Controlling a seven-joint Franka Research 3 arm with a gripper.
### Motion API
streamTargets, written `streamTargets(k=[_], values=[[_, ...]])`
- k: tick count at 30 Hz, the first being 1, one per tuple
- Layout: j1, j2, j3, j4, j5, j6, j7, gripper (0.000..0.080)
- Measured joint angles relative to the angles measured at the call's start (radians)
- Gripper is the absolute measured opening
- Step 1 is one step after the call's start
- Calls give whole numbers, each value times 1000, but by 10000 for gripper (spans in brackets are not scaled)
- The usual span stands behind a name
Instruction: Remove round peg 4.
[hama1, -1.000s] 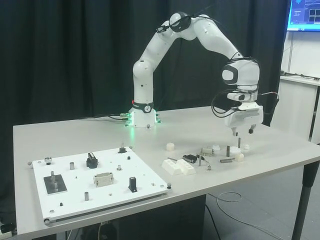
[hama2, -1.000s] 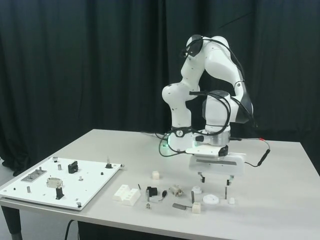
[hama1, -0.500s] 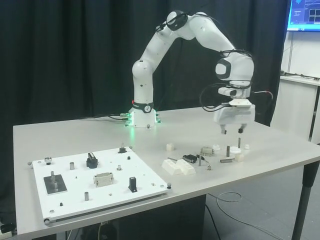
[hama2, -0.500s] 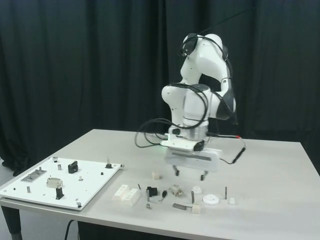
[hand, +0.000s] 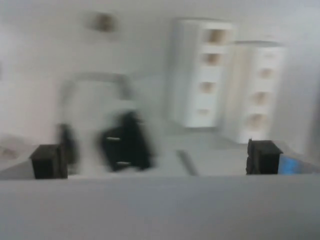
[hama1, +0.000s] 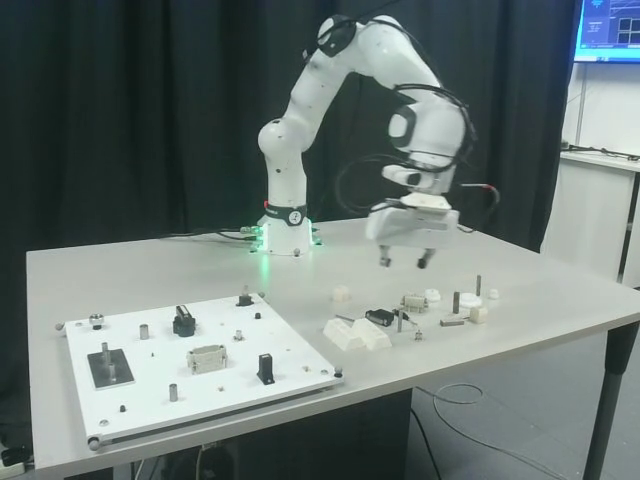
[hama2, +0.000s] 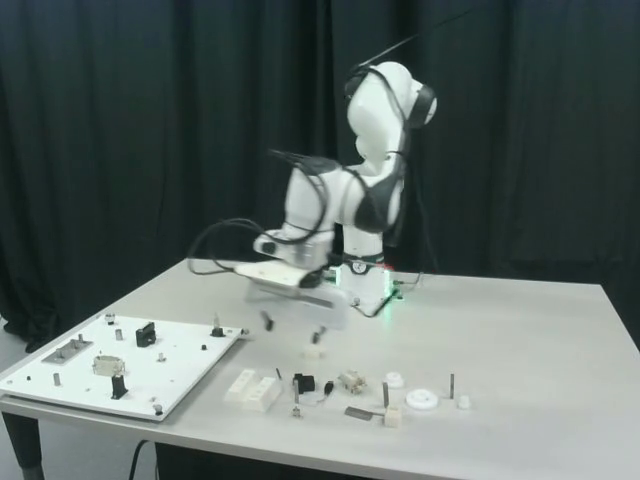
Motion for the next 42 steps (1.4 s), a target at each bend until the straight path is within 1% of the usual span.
streamTargets(k=[4,7,10,13,16,19,22,31,36,39,42], values=[[-94,-28,25,-5,-45,0,-63,800],[-176,-53,60,-8,-79,0,-107,800],[-282,-79,115,-9,-113,1,-156,800],[-395,-101,176,-9,-135,5,-213,800],[-499,-113,228,-8,-144,14,-278,800],[-587,-115,262,-5,-144,25,-347,800],[-649,-115,275,-4,-143,35,-405,800],[-776,-107,274,-3,-141,89,-543,800],[-841,-96,273,6,-138,123,-627,800],[-878,-83,273,19,-127,144,-685,800],[-914,-65,273,35,-106,164,-748,800]])
